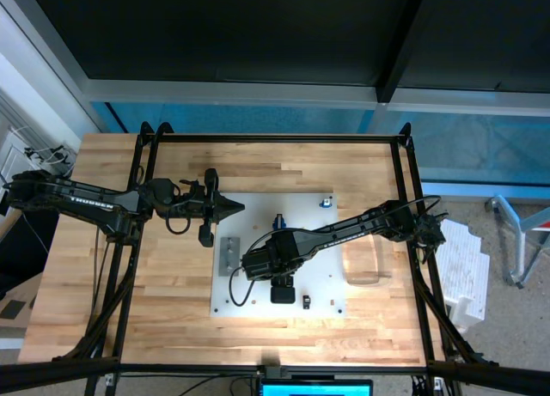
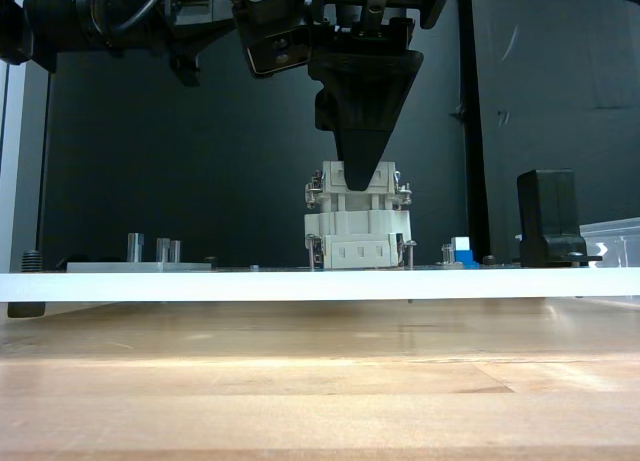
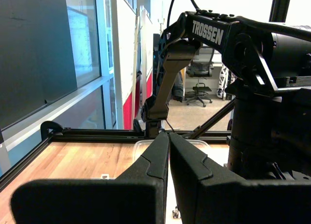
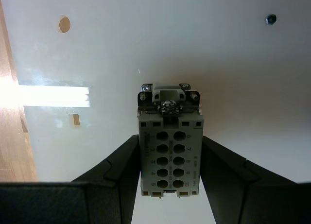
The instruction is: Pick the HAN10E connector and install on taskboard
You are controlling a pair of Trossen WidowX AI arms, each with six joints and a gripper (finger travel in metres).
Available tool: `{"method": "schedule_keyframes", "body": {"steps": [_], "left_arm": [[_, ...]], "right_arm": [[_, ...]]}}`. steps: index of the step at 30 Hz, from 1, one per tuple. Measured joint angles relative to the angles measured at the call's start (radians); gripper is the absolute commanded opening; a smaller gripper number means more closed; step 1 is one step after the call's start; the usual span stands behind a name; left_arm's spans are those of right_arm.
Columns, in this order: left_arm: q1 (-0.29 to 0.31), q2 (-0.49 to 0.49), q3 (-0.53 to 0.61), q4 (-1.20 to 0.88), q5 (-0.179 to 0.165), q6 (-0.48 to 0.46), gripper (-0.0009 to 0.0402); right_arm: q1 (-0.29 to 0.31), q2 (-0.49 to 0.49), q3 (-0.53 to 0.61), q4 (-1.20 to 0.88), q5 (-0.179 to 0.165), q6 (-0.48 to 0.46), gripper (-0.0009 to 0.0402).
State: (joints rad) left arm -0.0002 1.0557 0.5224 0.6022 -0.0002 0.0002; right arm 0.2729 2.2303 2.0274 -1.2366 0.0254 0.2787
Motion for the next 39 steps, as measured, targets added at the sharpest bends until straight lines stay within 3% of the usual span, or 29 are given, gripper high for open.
{"method": "schedule_keyframes", "body": {"steps": [39], "left_arm": [[0.000, 0.000, 0.000, 0.000, 0.000, 0.000, 0.0001]], "right_arm": [[0.000, -0.011, -0.111, 0.111, 0.000, -0.001, 0.0010]]}}
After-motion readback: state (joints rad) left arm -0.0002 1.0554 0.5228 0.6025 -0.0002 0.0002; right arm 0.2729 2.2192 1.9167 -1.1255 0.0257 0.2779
